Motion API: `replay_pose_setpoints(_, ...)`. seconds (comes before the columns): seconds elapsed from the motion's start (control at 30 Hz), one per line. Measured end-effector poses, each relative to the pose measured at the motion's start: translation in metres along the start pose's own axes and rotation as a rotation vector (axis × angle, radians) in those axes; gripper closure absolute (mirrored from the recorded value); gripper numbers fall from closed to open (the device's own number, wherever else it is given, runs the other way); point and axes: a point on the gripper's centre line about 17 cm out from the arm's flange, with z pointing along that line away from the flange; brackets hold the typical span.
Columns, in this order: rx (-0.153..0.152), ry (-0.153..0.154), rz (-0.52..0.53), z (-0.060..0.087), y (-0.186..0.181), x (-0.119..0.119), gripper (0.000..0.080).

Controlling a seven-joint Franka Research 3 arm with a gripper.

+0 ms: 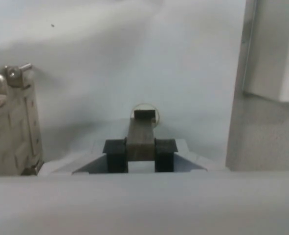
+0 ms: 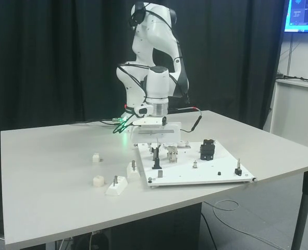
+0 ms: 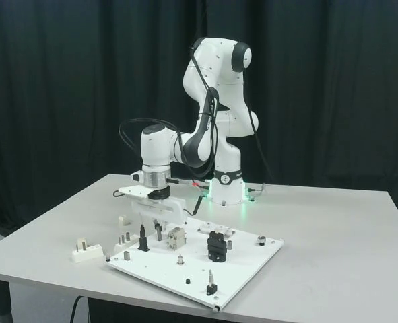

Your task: Insert square peg 3.

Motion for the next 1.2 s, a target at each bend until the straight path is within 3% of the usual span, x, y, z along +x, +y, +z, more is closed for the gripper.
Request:
replay_pose_setpoints(0.6,-0.017,0.054,-0.026,-0.0005,-0.0045,0.0097,0.0689)
replay_pose_setpoints(1.2,-0.028,0.048,-0.054,-0.0005,-0.0031,0.0046,0.0689)
